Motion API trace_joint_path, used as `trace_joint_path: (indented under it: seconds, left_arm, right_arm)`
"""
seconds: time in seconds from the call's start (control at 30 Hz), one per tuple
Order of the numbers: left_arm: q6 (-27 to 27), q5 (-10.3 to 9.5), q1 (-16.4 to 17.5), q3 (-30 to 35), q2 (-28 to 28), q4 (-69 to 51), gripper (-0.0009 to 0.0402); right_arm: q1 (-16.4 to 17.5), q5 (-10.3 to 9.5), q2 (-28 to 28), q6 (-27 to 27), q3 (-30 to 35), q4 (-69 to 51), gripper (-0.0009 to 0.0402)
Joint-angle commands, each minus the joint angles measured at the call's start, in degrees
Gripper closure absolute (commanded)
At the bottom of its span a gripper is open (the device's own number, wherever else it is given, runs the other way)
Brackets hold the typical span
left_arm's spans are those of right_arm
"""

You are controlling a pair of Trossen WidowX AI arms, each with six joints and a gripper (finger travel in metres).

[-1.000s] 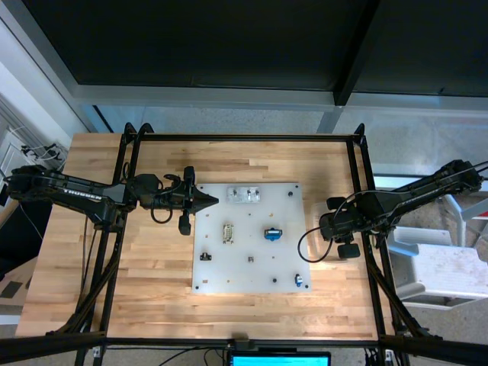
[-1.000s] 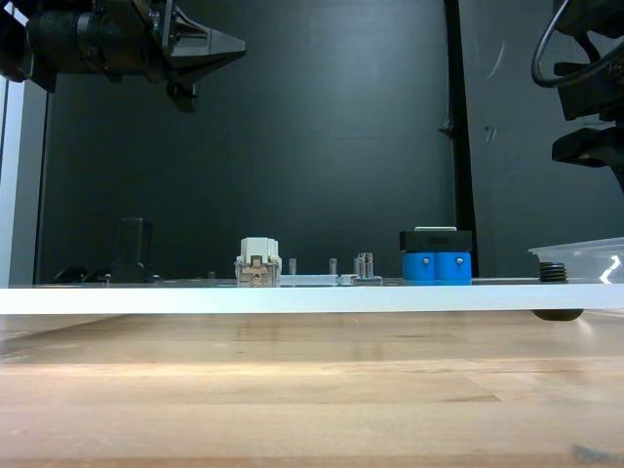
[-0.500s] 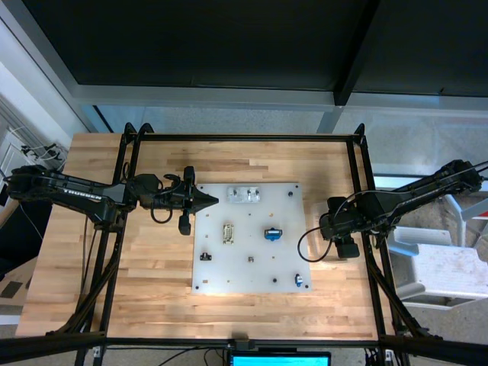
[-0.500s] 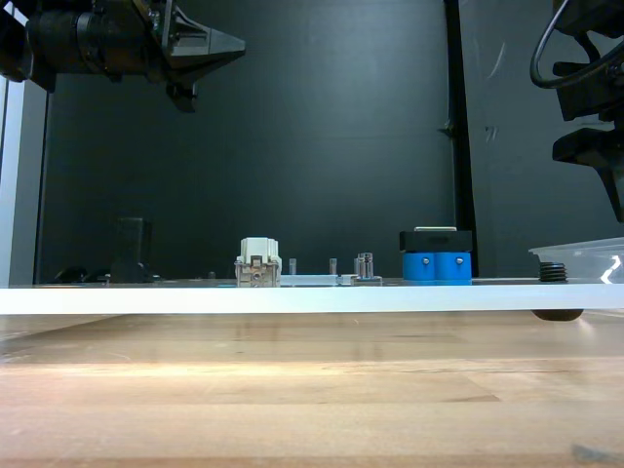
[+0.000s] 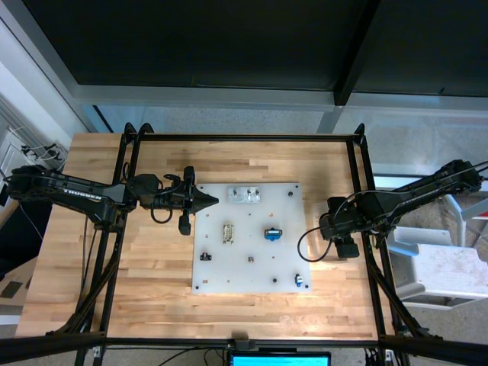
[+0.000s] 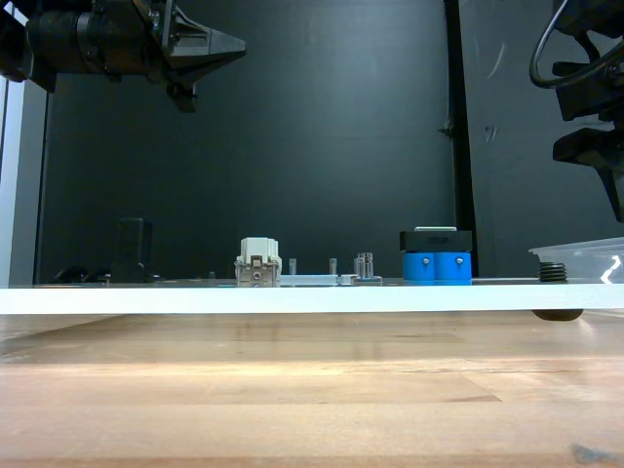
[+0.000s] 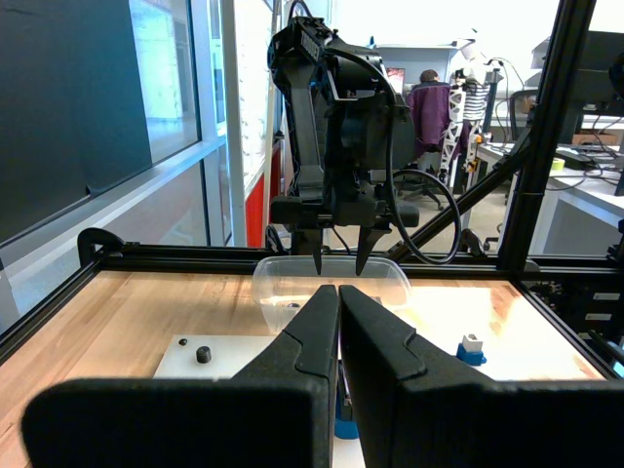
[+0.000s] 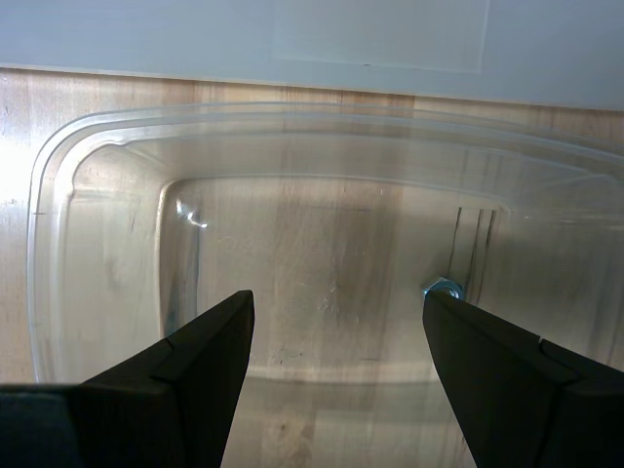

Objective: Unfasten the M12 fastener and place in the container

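While our right hand (image 8: pixel 336 302) hangs released over the clear container (image 8: pixel 97 132), its wrist view shows the M12 nut (image 8: pixel 444 289) lying inside, unseen from above; our clenched left hand (image 5: pixel 207 200) hovers at the white board's (image 5: pixel 229 274) left edge.

White lettering "TROSSEN" along left arm (image 5: pixel 78 194), seen from high view. No other legible text anywhere.

Silver nut (image 8: pixel 444 289) inside clear container (image 8: pixel 107 234)
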Motion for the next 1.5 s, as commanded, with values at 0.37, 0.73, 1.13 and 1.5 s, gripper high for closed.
trace_joint_path:
  seconds: [0.37, 0.73, 1.13, 1.5]
  left_arm:
    - [0.0, 0.0, 0.0, 0.02, 0.02, 0.0, 0.0393]
    - [0.0, 0.0, 0.0, 0.02, 0.02, 0.0, 0.0393]
    - [0.0, 0.0, 0.02, 0.02, 0.02, 0.0, 0.0393]
    - [0.0, 0.02, 0.02, 0.02, 0.02, 0.0, 0.0393]
  right_arm:
    - [0.02, 0.04, 0.02, 0.0, 0.04, -1.22, 0.015]
    - [0.02, 0.0, 0.02, 0.17, 0.04, -0.98, 0.015]
    - [0.02, 0.0, 0.02, 0.17, 0.04, -0.74, 0.015]
    - [0.02, -0.02, 0.02, 0.13, 0.04, -0.61, 0.015]
